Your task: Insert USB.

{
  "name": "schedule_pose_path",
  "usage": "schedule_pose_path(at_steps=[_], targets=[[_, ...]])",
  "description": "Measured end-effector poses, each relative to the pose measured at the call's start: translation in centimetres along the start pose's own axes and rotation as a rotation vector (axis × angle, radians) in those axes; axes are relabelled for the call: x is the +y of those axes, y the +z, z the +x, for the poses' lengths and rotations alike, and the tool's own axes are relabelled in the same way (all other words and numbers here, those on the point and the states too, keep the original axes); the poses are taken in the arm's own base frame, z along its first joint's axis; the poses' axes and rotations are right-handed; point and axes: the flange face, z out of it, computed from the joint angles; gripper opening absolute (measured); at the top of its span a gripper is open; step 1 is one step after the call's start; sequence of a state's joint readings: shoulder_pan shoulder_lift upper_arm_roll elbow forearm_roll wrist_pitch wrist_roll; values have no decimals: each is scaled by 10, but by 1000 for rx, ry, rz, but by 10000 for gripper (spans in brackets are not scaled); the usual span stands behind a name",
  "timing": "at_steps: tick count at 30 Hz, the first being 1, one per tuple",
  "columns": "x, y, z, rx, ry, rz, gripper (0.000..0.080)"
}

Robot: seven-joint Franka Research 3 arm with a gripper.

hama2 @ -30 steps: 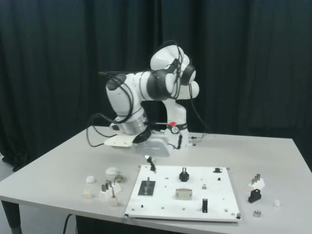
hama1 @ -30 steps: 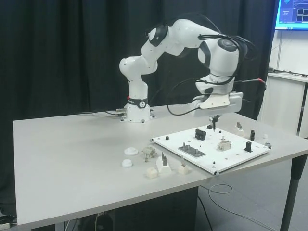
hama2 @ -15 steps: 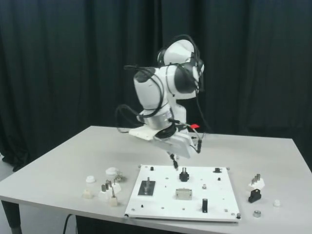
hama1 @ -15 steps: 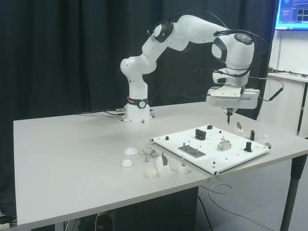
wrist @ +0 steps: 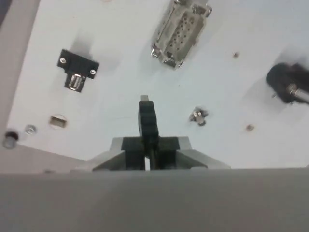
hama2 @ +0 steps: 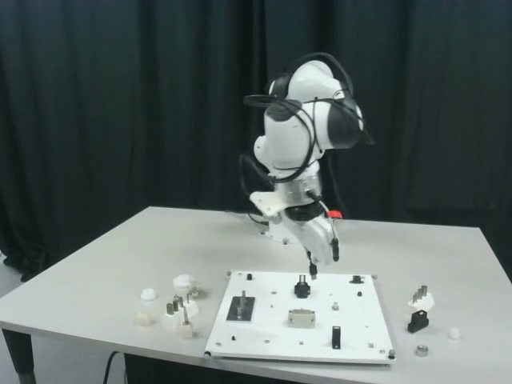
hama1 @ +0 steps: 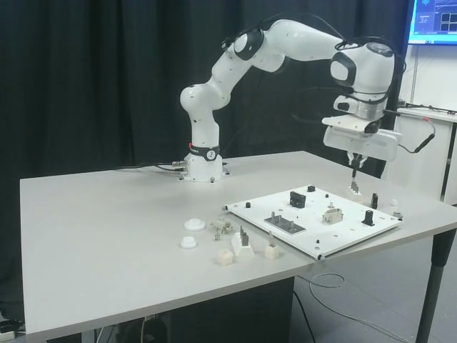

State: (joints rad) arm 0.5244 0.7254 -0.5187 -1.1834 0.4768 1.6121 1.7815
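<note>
- The claw (wrist: 147,145) pinches a black USB plug (wrist: 147,121) between its two fingers, and the metal tip of the plug points down at the board.
- The white board (hama1: 357,232) lies flat on the grey counter (hama1: 107,214), and the plug hangs in the air above the board, not touching it.
- The USB socket (wrist: 75,79) is a small black block with a metal slot, screwed onto the board.
- In the wrist view the plug is well apart from the socket, so the two are not lined up yet.
- A big grey connector (wrist: 181,31) with many little holes sits on the board, near the socket, and the plug hangs nearer to it than to the socket.
- A small screw (wrist: 198,116) stands on the board just beside the spot under the plug.
- A round black part (wrist: 287,84) sits on the board, on the far side of the big connector from the socket.
- I think the step right now is carrying the plug over to the socket.
- Next, the arm needs to slide across until the metal tip is right over the slot.
- I think the plug may need a turn too, so its flat tip matches the slot.
- Then it should go straight down, slow and gentle, so the tip does not bump the edge of the socket.
</note>
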Motion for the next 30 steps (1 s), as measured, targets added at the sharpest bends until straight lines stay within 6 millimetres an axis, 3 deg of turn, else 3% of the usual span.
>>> schedule_pose_path(at_steps=[15,30], targets=[[13,3,-42,73,289,135,52],[18,17,-50,57,367,211,52]])
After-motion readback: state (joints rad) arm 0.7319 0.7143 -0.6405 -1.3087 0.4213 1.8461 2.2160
